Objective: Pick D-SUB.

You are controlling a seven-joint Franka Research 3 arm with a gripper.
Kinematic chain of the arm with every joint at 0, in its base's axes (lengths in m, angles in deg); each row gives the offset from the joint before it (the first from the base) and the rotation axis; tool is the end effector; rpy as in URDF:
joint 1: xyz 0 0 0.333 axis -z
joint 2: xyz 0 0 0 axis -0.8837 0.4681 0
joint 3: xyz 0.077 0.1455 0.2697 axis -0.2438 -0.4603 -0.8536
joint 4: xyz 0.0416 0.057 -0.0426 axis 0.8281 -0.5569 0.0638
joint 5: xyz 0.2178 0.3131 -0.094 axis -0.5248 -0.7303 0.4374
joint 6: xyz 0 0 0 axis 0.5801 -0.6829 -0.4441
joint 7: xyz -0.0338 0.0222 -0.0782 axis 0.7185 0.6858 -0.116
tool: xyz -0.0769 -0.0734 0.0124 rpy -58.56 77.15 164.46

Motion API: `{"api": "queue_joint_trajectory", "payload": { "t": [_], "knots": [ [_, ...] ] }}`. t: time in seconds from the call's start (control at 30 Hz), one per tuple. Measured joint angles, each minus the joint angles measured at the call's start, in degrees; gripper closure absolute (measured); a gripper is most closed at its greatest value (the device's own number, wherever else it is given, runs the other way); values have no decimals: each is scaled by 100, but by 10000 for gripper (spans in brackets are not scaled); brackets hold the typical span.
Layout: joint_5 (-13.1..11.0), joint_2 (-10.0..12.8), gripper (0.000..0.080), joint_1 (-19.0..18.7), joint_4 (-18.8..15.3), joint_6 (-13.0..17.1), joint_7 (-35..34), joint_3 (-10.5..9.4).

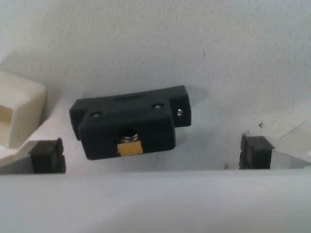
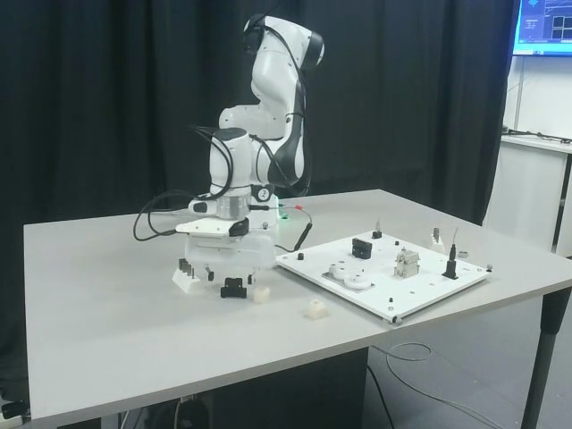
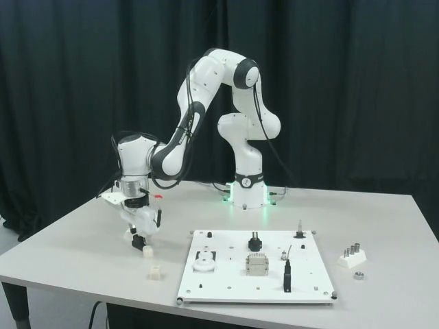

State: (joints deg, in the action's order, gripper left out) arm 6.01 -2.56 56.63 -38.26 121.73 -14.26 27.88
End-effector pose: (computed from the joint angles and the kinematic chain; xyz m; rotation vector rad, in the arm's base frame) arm 0.4870 -0.2831 0.2014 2.4260 -1.9924 -0.0148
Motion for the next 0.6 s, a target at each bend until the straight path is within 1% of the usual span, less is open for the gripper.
{"api": "queue_joint_trajectory", "payload": {
  "t": [0.47,0.5,0.6],
  "knots": [
    [-12,40,3,0,-15,146,12,-48],
    [-12,43,110,0,-15,155,15,-52],
    [-12,47,110,0,-15,180,27,-65]
  ]
}}
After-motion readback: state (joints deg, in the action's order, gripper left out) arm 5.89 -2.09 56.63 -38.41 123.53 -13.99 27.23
